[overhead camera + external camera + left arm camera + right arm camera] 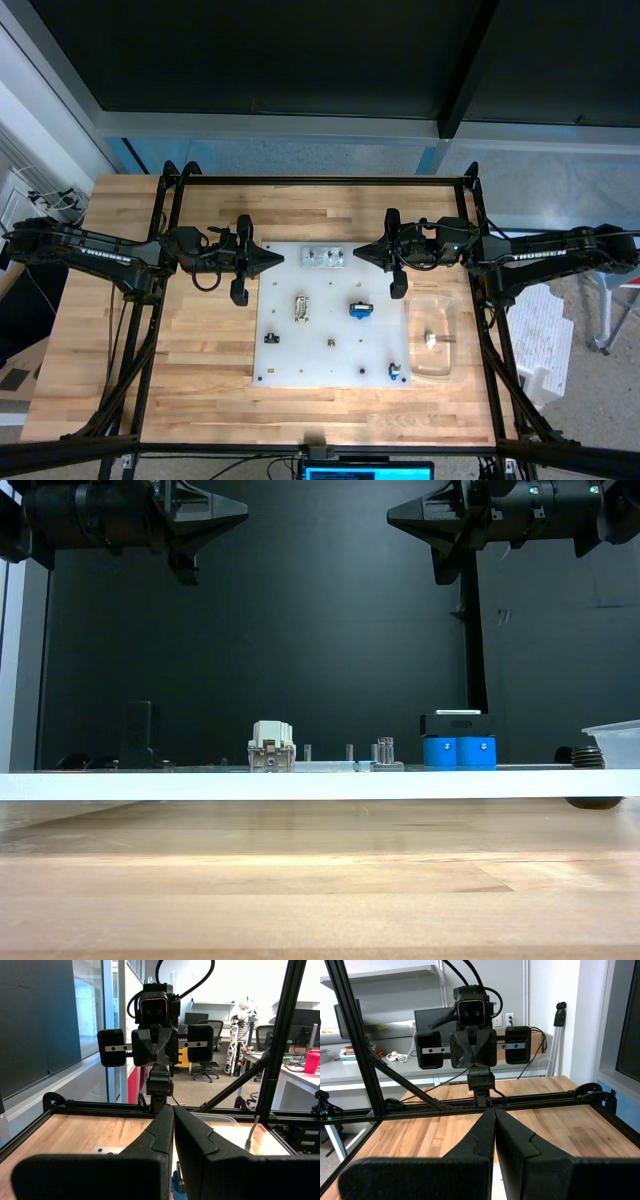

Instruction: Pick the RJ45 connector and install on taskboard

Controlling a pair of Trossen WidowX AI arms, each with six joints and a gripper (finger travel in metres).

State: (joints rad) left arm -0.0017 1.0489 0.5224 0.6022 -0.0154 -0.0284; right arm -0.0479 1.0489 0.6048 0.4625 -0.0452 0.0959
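Left pincer [280, 259] and right pincer [357, 252], both clenched empty, hover high over one taskboard [300, 365]

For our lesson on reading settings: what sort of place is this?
Probably a robotics lab: office chairs and monitors behind, a black frame round the wooden table, a taskboard on it. Left gripper and right gripper hang shut, facing each other above the board's far edge.

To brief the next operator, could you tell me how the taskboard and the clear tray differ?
The taskboard is a large, flat, white plate carrying mounted fittings; the clear tray is smaller, see-through and walled. The taskboard sits mid-table, the clear tray beside its right edge. Both rest on the wooden table. The left pincer and right pincer, both shut, hover over the taskboard's far edge.
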